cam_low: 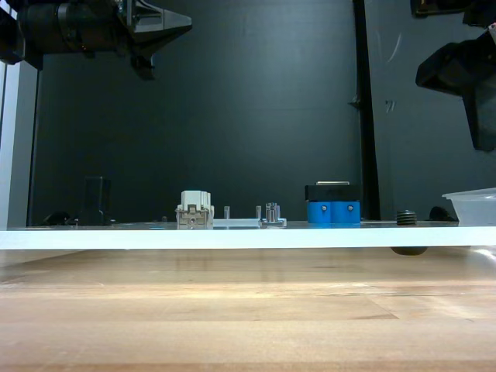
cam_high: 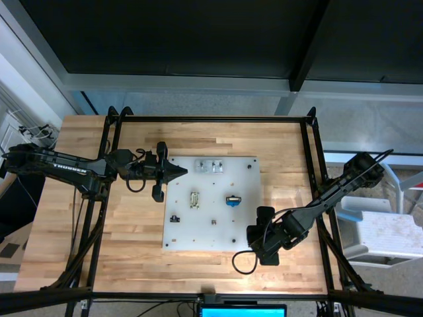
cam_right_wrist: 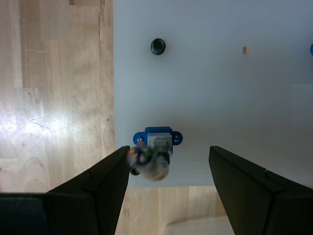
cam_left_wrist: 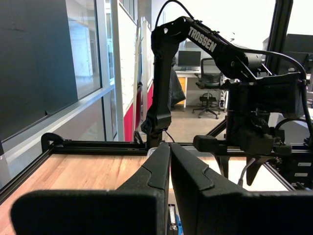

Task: Remove the rj45 connector and place it in the container

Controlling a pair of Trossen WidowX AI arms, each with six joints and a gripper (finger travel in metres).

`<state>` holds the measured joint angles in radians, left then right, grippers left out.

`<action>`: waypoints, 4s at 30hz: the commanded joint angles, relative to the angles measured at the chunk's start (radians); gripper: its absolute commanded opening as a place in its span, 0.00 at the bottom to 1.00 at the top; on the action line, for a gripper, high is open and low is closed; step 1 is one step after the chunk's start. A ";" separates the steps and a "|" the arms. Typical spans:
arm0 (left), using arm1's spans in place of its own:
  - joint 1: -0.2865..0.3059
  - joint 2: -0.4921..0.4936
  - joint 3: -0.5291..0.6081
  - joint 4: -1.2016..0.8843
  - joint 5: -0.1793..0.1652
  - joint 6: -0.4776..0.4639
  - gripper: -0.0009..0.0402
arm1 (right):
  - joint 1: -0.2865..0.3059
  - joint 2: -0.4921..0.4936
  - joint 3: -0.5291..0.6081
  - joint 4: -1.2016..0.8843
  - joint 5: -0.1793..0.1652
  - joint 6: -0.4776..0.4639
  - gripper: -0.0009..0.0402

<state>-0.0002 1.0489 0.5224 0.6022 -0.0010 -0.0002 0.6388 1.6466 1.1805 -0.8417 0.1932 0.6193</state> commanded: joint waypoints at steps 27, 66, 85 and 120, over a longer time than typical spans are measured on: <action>0.000 0.000 0.000 0.000 0.000 0.000 0.02 | -0.011 -0.001 -0.045 0.056 0.015 -0.022 0.40; 0.000 0.000 0.000 0.000 0.000 0.000 0.02 | -0.010 -0.001 -0.060 0.078 -0.003 -0.025 0.30; 0.000 0.000 0.000 0.000 0.000 0.000 0.02 | -0.010 -0.001 -0.060 0.079 -0.003 -0.029 0.06; 0.000 0.000 0.000 0.000 0.000 0.000 0.02 | -0.003 -0.036 0.023 -0.018 -0.010 -0.034 0.02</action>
<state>-0.0002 1.0489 0.5228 0.6025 -0.0010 -0.0002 0.6346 1.6169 1.1973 -0.8410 0.1890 0.5854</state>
